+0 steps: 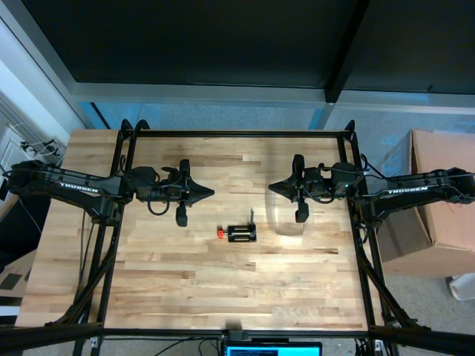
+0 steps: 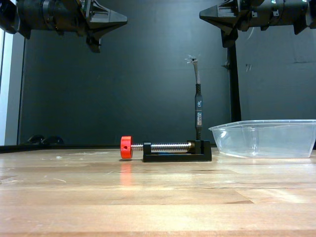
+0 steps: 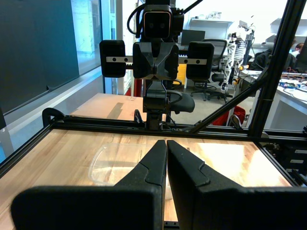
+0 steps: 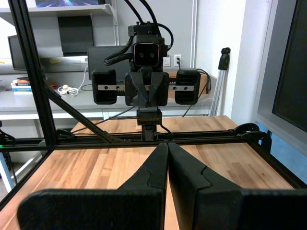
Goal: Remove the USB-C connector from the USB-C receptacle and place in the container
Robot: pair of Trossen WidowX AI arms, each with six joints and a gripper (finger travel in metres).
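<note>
USB-C connector (image 2: 199,111) upright in receptacle (image 2: 199,143) | left gripper (image 1: 211,193), right gripper (image 1: 272,186): well above, flanking

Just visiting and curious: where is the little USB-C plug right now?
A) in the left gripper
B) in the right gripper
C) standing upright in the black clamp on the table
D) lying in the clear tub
C: the USB-C connector stands upright in the black clamp, apart from the clear container; the left gripper and right gripper hover high above the table, both shut and empty.
</note>
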